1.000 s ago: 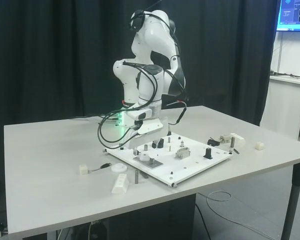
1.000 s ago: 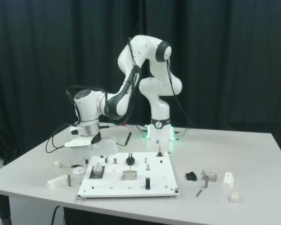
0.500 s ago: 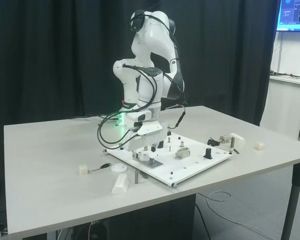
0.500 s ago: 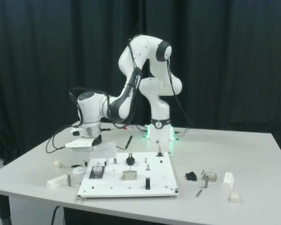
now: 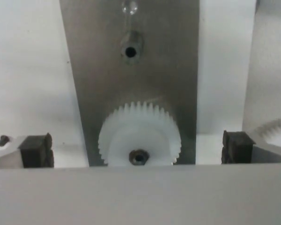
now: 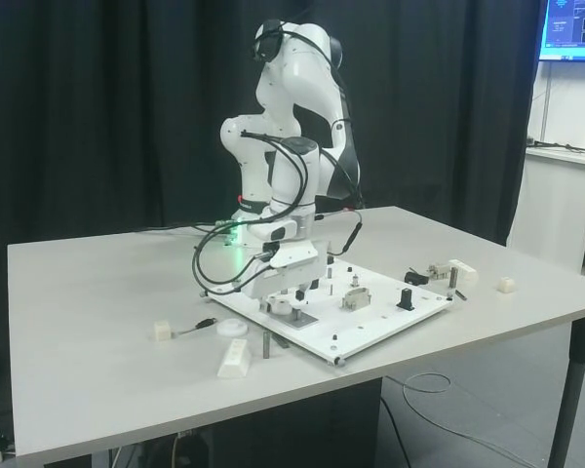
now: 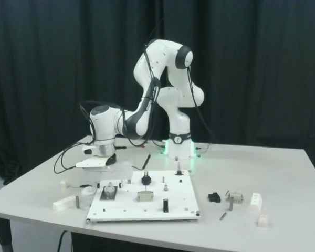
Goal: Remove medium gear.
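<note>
The medium gear (image 5: 139,140) is white and toothed. It sits on a peg over a grey metal plate (image 5: 131,84) at the near-left part of the white board (image 6: 370,317). My gripper (image 5: 136,149) hangs open just above the gear, with one black pad (image 5: 36,151) on either side and well clear of the teeth. In the first room view the gripper (image 6: 283,291) is right over the gear (image 6: 282,308). The second room view shows the gripper (image 7: 110,177) above the gear (image 7: 109,188) in the same way.
A loose white gear (image 6: 232,329), a white block (image 6: 233,361) and a small white cube (image 6: 162,331) lie on the table left of the board. Black fixtures (image 6: 406,298) and pegs stand on the board. Small parts (image 6: 448,273) lie to its right.
The arm has swung from the board's left edge to over the grey plate and come down, so the gripper now hangs over the medium gear.
</note>
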